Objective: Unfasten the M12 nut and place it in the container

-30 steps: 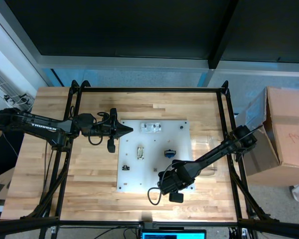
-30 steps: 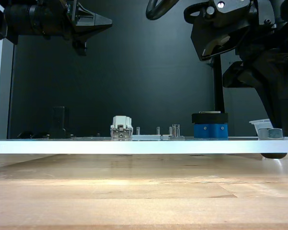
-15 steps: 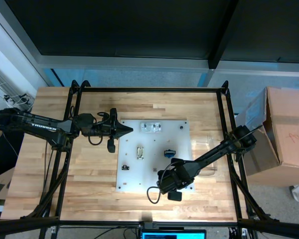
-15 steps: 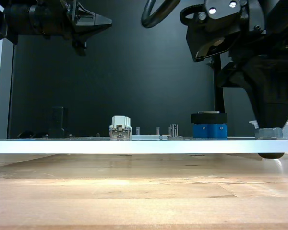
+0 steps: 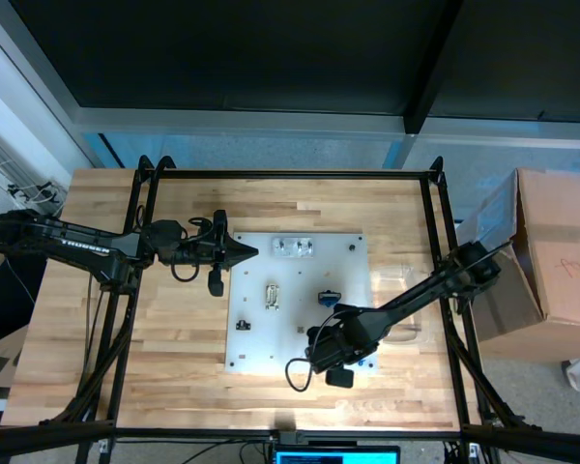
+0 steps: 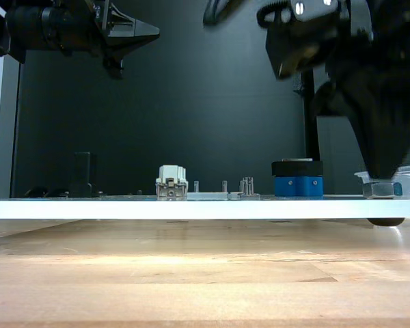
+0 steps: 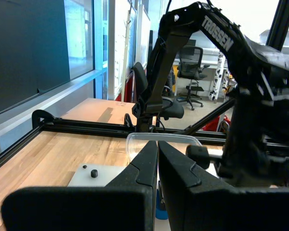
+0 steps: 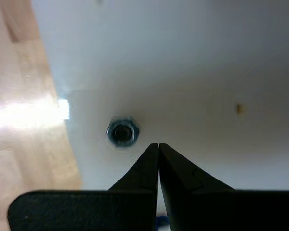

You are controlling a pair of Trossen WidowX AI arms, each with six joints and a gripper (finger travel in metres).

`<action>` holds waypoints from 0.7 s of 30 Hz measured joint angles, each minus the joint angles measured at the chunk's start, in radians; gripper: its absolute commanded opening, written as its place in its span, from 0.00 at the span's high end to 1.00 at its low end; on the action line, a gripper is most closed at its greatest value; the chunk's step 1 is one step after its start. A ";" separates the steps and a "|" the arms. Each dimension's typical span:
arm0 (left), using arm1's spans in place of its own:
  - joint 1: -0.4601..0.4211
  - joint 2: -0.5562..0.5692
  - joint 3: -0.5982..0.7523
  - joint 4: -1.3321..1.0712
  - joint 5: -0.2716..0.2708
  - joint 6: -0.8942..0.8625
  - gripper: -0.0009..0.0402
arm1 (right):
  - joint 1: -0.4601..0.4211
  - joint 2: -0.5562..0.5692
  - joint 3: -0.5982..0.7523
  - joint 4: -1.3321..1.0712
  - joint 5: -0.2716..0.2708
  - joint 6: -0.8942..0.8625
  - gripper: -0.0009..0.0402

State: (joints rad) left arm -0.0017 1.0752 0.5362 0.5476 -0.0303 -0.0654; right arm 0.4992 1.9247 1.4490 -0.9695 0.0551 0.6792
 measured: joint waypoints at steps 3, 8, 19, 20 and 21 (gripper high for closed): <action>0.000 0.000 0.000 0.000 0.000 0.000 0.98 | 0.000 -0.018 0.037 -0.058 -0.006 0.079 0.98; 0.000 0.000 0.000 0.000 0.000 0.000 0.98 | -0.001 -0.027 0.139 -0.164 -0.004 0.266 0.94; 0.000 0.000 0.000 0.000 0.000 0.000 0.98 | -0.009 -0.018 0.210 -0.230 0.030 0.432 0.74; 0.000 0.000 0.000 0.000 0.000 0.000 0.98 | -0.009 -0.018 0.210 -0.230 0.031 0.417 0.72; 0.000 0.000 0.000 0.000 0.000 0.000 0.98 | -0.009 -0.018 0.210 -0.230 0.031 0.391 0.70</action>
